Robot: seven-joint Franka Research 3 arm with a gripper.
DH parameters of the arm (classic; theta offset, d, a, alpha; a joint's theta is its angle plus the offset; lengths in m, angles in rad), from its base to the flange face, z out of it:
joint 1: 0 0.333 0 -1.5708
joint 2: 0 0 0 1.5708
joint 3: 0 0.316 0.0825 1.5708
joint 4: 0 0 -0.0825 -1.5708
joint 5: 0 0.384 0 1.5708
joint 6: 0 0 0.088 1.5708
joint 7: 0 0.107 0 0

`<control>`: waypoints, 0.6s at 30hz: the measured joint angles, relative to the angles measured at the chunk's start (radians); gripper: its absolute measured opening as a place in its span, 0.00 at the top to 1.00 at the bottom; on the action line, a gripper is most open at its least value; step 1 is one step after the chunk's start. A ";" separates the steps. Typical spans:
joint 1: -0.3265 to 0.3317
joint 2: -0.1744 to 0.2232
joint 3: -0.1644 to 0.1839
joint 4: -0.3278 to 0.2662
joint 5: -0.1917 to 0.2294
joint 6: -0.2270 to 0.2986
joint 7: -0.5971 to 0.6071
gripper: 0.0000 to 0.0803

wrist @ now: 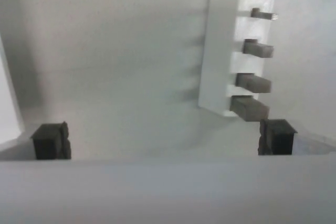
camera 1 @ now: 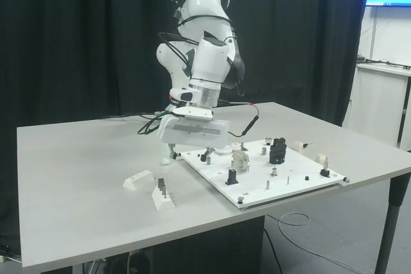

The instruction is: Pick square peg 4.

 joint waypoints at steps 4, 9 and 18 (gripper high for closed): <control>-0.008 0.001 -0.004 0.007 0.000 0.000 -0.013 0.00; -0.030 0.008 -0.004 0.017 0.004 0.003 -0.032 0.00; -0.074 0.041 -0.004 0.042 0.103 0.025 -0.147 0.00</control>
